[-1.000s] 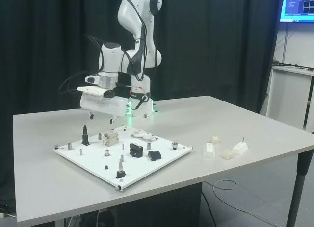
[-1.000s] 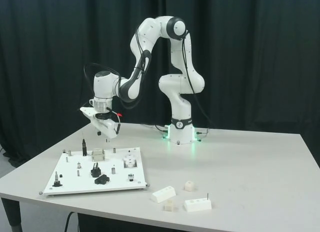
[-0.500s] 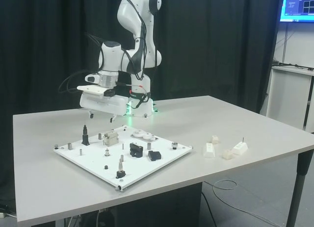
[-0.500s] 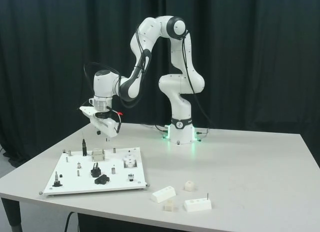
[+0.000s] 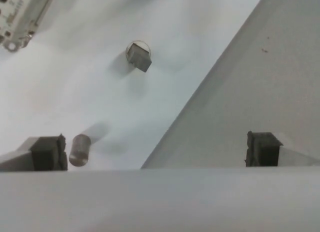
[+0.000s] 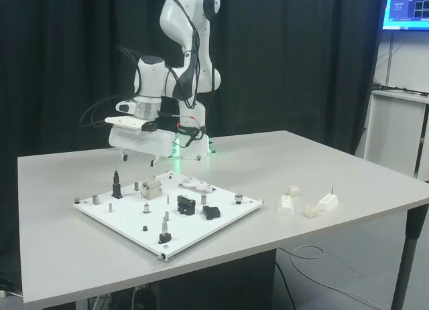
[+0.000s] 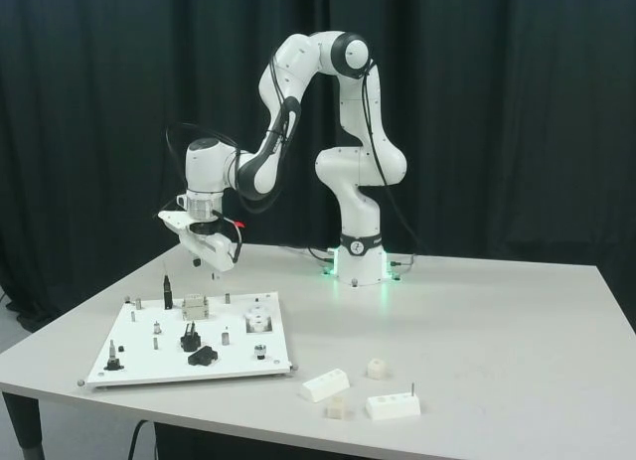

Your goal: Pick round peg 1.

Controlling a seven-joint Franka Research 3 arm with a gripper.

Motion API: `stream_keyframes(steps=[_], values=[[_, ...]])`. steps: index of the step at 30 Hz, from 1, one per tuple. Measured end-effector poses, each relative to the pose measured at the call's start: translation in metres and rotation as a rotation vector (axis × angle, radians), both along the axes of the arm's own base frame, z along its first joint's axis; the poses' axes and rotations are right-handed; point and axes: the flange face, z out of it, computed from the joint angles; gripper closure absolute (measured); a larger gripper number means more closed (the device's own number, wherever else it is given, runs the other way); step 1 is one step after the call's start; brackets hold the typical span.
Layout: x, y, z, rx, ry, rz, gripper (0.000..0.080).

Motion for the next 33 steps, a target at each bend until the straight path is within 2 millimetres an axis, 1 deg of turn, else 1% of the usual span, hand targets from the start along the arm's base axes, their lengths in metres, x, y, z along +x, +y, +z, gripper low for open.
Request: stream_keyframes(steps=[10,24,33], values=[[0.003,0.001,0.007,0.003,-0.024,-0.035,0.0003],[0.011,0.012,0.023,0.031,-0.05,-0.061,0.0003],[0.015,0.016,0.028,0.039,-0.052,-0.07,0.0003]])
